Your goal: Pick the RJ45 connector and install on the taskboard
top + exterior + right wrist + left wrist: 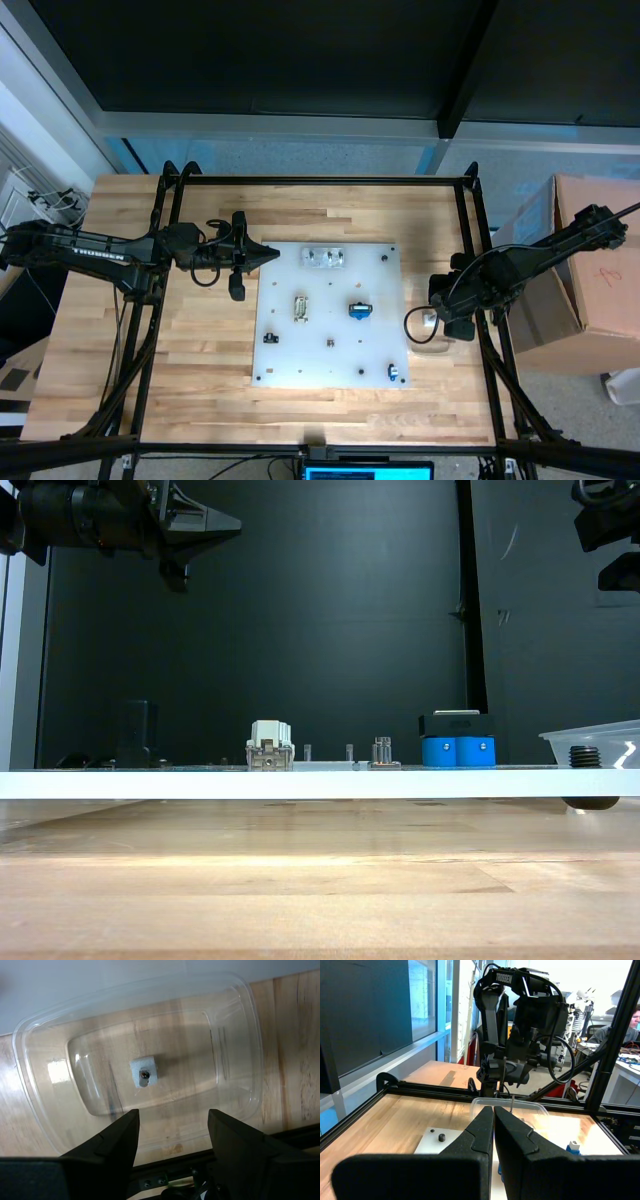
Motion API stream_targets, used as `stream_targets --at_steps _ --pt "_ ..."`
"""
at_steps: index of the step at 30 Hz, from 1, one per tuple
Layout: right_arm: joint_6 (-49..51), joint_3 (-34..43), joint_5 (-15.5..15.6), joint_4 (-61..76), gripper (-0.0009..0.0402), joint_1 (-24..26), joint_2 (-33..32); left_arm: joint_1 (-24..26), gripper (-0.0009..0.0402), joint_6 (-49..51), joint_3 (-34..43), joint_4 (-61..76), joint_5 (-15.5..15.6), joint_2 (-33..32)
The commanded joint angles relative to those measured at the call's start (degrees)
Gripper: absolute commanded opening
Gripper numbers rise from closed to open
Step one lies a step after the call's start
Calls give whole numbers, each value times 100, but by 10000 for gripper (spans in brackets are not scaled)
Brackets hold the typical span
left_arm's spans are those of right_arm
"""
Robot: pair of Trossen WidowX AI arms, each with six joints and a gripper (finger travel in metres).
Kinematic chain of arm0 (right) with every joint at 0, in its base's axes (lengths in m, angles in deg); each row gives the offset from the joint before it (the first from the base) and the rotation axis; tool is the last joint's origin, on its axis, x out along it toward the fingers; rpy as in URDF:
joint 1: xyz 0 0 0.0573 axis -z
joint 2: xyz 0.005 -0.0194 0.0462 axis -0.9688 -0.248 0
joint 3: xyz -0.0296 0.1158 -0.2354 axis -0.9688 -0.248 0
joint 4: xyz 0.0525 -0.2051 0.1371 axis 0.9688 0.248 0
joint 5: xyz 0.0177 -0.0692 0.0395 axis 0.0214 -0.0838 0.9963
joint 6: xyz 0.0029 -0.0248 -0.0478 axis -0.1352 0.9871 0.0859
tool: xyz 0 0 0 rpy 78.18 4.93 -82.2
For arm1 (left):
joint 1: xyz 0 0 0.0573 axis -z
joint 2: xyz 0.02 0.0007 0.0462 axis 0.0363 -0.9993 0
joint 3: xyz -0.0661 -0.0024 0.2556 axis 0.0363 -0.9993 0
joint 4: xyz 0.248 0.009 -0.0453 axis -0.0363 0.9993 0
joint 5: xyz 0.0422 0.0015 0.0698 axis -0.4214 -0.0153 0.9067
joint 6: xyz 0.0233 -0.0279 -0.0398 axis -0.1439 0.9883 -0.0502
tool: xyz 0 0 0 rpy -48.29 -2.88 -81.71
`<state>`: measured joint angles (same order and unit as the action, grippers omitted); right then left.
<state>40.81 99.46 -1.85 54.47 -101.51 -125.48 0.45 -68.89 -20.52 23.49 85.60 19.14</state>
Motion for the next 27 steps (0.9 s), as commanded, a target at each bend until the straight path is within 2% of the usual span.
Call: stream_targets --at_steps 1,10,20,24,27 --pt "-74 -2 52 -4 205 0 -79 -2 0 0 0 -2 -2 0" --pt "-70 -24 46 -13 217 0 -273 -2 0 0 0 -2 -2 0" --pt "-81 -446 101 -518 215 -2 -546 -2 0 0 0 0 -2 0" --pt "-68 -542 264 -684 215 -4 -688 -2 0 -2 0 -2 -2 0" --pt "-68 -632 258 -852 215 -7 -745 -2 0 0 0 -2 -2 0"
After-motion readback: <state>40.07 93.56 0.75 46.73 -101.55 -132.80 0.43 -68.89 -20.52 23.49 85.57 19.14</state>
